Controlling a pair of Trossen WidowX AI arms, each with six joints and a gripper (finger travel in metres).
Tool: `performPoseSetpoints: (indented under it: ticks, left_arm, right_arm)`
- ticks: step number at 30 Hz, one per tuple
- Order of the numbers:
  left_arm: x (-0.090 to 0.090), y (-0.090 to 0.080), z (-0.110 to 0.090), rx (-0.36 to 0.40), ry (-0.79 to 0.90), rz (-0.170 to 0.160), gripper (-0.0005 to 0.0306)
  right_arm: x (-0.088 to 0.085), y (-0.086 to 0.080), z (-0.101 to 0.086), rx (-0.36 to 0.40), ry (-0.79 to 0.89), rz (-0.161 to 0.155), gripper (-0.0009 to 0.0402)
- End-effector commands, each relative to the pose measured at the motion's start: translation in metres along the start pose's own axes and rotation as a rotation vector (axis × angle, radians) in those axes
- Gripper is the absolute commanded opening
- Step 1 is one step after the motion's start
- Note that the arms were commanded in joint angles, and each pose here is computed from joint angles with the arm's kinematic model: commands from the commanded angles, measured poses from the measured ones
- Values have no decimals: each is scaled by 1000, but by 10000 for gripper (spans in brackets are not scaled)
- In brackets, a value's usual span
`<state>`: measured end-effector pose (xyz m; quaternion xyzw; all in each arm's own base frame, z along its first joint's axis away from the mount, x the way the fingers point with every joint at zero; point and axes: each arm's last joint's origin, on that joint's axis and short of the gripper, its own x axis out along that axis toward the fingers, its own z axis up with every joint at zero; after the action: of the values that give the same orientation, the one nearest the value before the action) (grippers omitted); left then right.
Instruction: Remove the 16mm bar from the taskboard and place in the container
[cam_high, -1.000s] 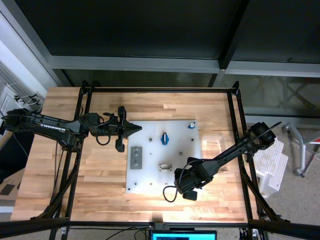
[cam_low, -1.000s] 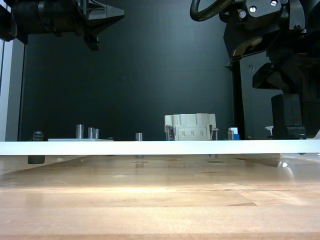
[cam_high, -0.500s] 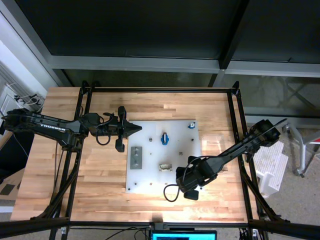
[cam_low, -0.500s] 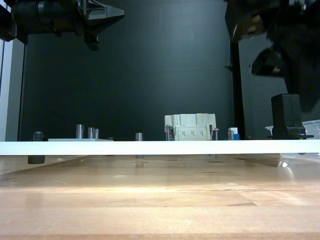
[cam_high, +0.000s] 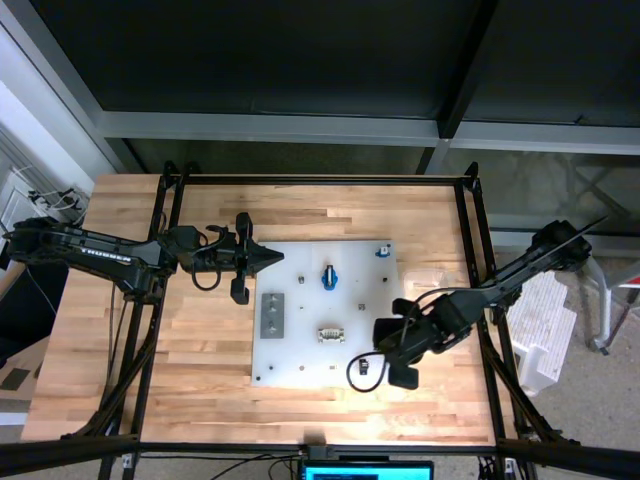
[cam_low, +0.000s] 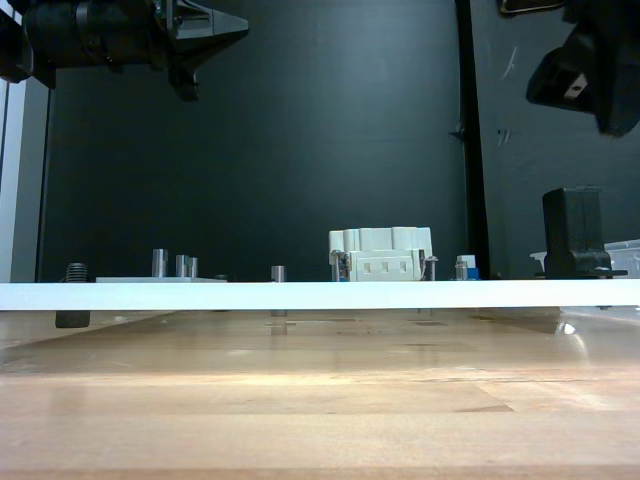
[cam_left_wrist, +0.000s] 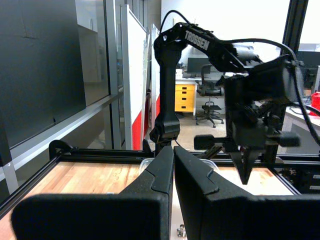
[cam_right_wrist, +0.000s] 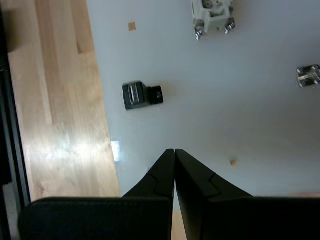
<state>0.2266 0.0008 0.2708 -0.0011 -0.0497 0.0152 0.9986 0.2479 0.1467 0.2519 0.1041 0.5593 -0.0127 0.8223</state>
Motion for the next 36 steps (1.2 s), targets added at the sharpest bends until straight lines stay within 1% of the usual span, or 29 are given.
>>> performPoseSetpoints:
  ticks: [1,7,18,20,22,24,30,33,36]
  left_arm:
    - [0,0,0,0,0,0,0]
    - [0,0,0,0,0,0,0]
    - [0,0,0,0,0,0,0]
    - [0,0,0,0,0,0,0]
    - [0,0,0,0,0,0,0]
    - [0,0,0,0,0,0,0]
    - [0,0,0,0,0,0,0]
    - [0,0,0,0,1,0,0]
    - [0,0,0,0,0,0,0]
  right_arm:
    - [-7,-6,-8,-3,-10,11,0]
    - [-14,-12,-18,-11,-18,22,0]
    - [-16,-10,-22,-29,-18,31,0]
    - [-16,-9,-22,-49,-11,37,0]
    - [-14,-5,-24,-75,-2,37,0]
    - [-12,-1,-25,-105,7,34,0]
    - [2,10,-27,-138,54,6,6]
    - [10,14,-27,-147,76,-10,22]
    - [16,18,-25,-154,90,-32,48]
